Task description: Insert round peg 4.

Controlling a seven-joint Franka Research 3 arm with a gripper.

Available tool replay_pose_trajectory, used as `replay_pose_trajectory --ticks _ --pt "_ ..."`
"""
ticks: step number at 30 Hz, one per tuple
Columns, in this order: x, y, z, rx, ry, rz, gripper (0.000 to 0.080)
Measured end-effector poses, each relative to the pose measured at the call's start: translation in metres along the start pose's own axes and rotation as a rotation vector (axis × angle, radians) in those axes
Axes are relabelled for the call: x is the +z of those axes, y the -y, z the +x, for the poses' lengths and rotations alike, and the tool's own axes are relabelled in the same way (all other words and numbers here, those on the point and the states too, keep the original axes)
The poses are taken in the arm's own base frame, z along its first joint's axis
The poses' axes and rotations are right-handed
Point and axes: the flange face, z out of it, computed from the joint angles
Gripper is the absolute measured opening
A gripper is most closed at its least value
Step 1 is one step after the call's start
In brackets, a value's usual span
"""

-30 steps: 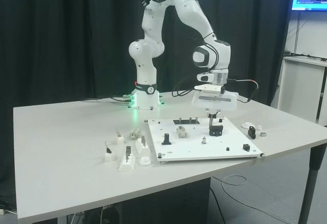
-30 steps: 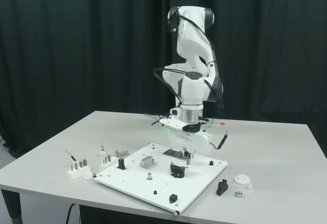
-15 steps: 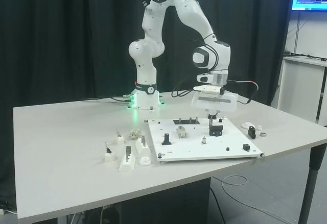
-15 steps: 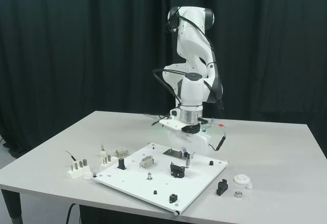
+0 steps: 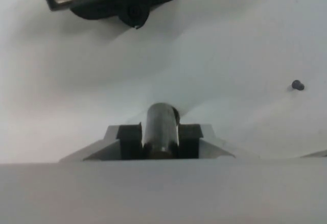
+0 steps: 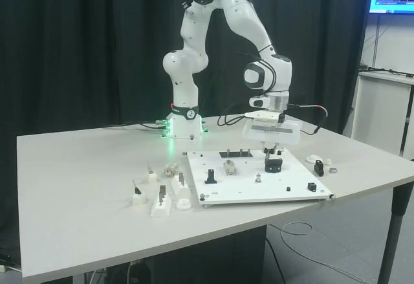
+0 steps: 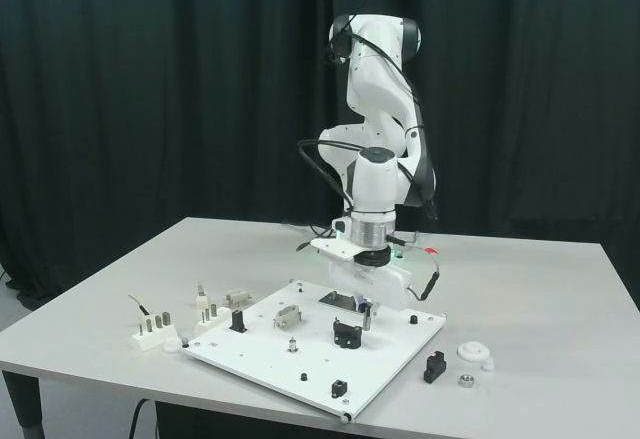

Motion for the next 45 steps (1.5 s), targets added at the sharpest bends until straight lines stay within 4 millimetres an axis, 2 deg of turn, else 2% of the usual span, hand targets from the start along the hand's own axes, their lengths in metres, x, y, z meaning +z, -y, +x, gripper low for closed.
replay_pose_trajectory --ticks 45 --pt "0.0011 -0.0017 0.0066 0.070 0.012 -0.017 0.0147"
